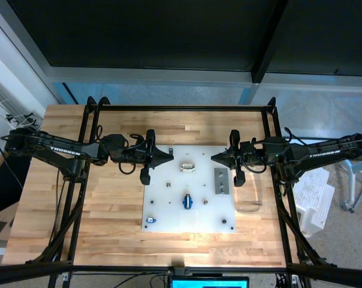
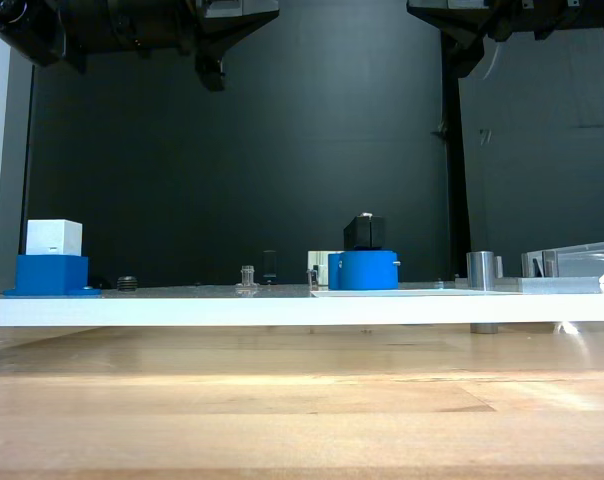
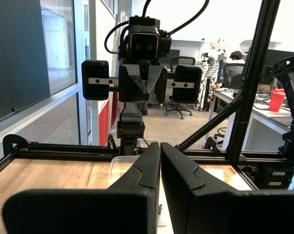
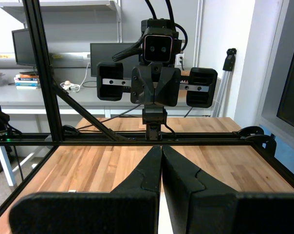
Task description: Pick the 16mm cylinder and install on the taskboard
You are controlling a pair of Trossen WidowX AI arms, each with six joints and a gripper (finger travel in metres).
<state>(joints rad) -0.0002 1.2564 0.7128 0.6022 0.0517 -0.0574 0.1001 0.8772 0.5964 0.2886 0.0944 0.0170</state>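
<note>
Arms: two, one reaching in from each side of the bench (image 1: 109,204), both held level and pointing toward each other.
Left tool (image 1: 170,156): one. Its fingers are pressed together with nothing between them. It hangs high above the far left part of the taskboard.
Right tool (image 1: 214,157): one. Its fingers are likewise pressed together and empty. It hangs high above the far right part of the board, beyond the grey block.
Taskboard (image 1: 169,204): one white square plate, lying flat on the bench between the two arms.
16mm cylinder (image 1: 225,221): one small grey metal peg, standing upright on the taskboard near its near right corner, well apart from both tools.
Grey block (image 1: 221,180): one, on the right part of the board, with its long side running away from the near edge.
Blue fitting (image 1: 187,201): one, about mid-board, with a black part on top.
Beige connector (image 1: 187,166): one, at the far middle of the board, below the gap between the two tool tips.
Blue base with white cube (image 1: 150,221): one, at the board's near left corner.
Clear tray (image 1: 248,210): one, on the bench just beside the board's right edge. What it holds cannot be made out.
</note>
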